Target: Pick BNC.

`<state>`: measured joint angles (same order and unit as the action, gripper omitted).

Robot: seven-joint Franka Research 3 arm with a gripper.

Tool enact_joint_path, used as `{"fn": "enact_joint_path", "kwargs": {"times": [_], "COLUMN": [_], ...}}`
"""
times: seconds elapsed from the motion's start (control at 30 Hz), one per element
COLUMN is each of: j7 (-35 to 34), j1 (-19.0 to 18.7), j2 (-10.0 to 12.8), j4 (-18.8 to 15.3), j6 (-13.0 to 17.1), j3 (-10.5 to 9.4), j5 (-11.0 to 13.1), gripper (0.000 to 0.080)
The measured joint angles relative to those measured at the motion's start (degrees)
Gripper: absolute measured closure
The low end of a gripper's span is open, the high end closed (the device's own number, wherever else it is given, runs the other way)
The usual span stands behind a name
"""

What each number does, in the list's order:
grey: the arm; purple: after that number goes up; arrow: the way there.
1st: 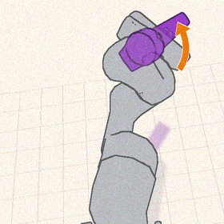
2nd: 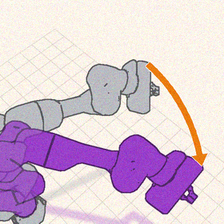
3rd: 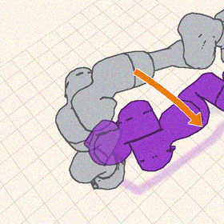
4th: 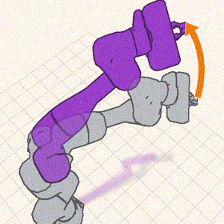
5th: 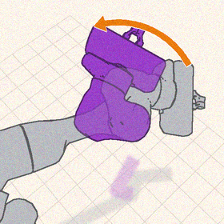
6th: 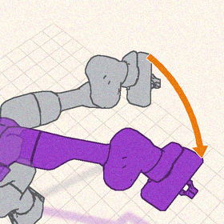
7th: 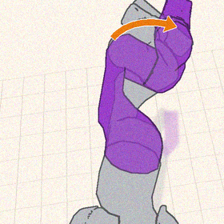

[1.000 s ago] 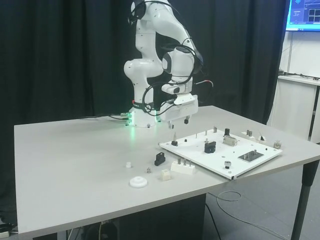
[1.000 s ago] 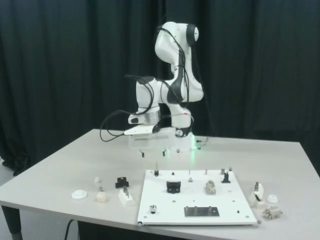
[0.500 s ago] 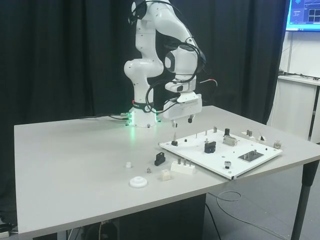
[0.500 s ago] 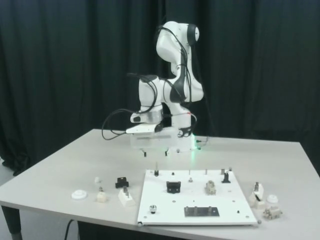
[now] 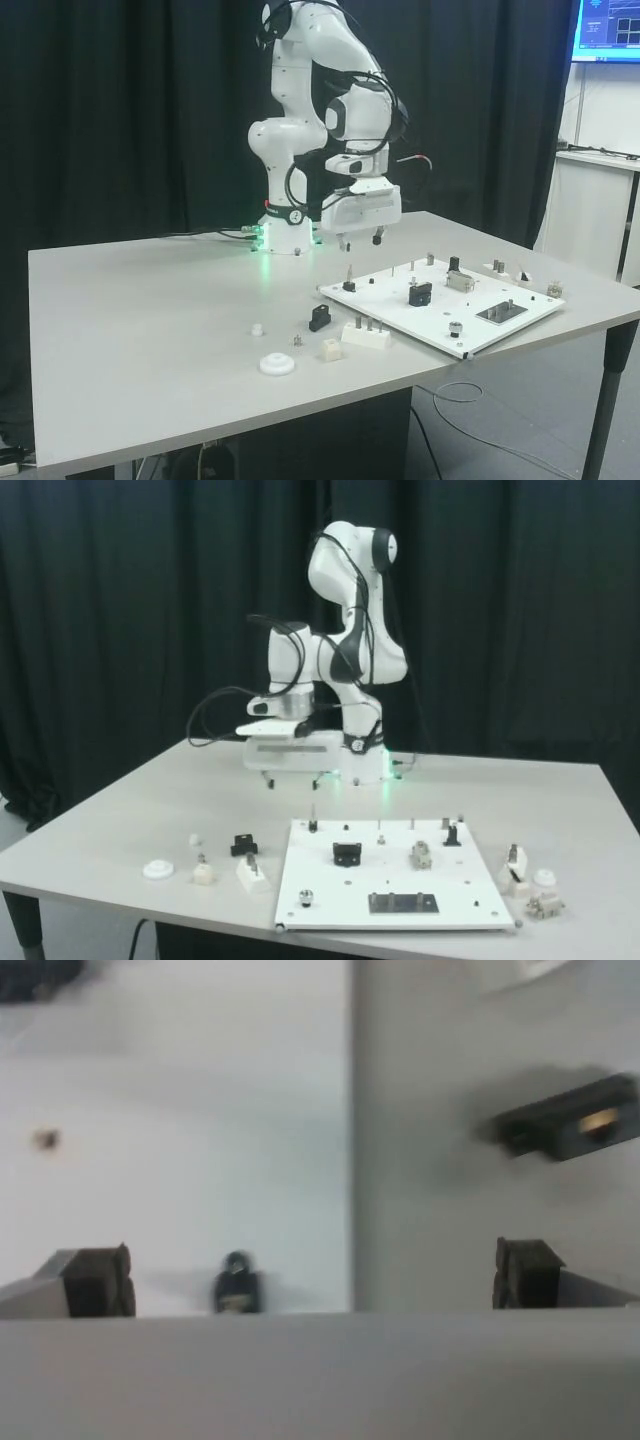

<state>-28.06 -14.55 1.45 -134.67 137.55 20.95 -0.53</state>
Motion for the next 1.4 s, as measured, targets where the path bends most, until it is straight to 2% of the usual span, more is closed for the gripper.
{"fn": "enact_joint_path", "kwargs": {"times": [0.13, 0.4, 0.73, 1.0, 1.4], "j7": [0.0, 0.4, 0.48, 2.52, 9.05], "j1": [0.75, 3.12, 6.7, 9.36, 12.45], "j2": [1.02, 4.66, 9.62, 13.45, 18.12], "j4": [1.41, 5.55, 9.47, 10.89, 13.39], "j6": [1.56, 3.38, 4.02, 5.08, 5.53], "j3": [1.22, 3.37, 3.67, 3.67, 3.67], "j5": [-0.77, -1.08, -0.33, 3.78, 13.98], "gripper": [0.0003, 0.0003, 0.0003, 0.0003, 0.0003]}}
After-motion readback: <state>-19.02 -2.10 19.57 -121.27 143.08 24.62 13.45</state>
